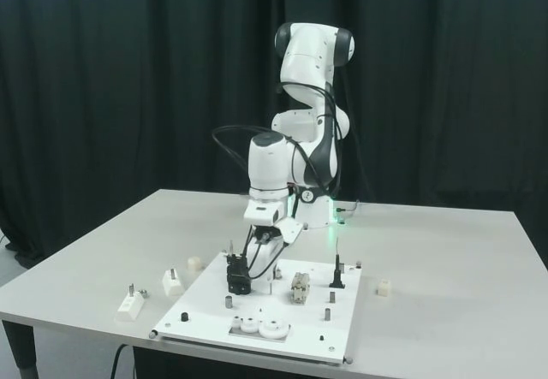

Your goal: Insert square peg 1.

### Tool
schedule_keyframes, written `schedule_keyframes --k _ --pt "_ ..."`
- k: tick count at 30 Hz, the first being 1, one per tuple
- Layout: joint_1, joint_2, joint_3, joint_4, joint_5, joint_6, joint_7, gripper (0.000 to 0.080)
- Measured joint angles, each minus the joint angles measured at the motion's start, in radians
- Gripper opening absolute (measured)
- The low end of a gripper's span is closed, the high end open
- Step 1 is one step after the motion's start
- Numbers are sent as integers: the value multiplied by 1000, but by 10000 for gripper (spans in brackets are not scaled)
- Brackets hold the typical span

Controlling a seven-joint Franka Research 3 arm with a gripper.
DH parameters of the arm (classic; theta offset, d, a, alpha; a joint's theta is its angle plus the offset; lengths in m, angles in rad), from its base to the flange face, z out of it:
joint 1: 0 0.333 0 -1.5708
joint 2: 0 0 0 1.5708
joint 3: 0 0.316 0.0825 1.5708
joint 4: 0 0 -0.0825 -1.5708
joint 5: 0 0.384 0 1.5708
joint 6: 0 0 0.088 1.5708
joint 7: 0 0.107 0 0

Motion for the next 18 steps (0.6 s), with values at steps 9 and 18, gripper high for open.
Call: schedule_keyframes --k 9,18 --pt "-1 -1 0 0 0 -7 -11 21" --pt "-13 0 -4 0 1 2 12 21"
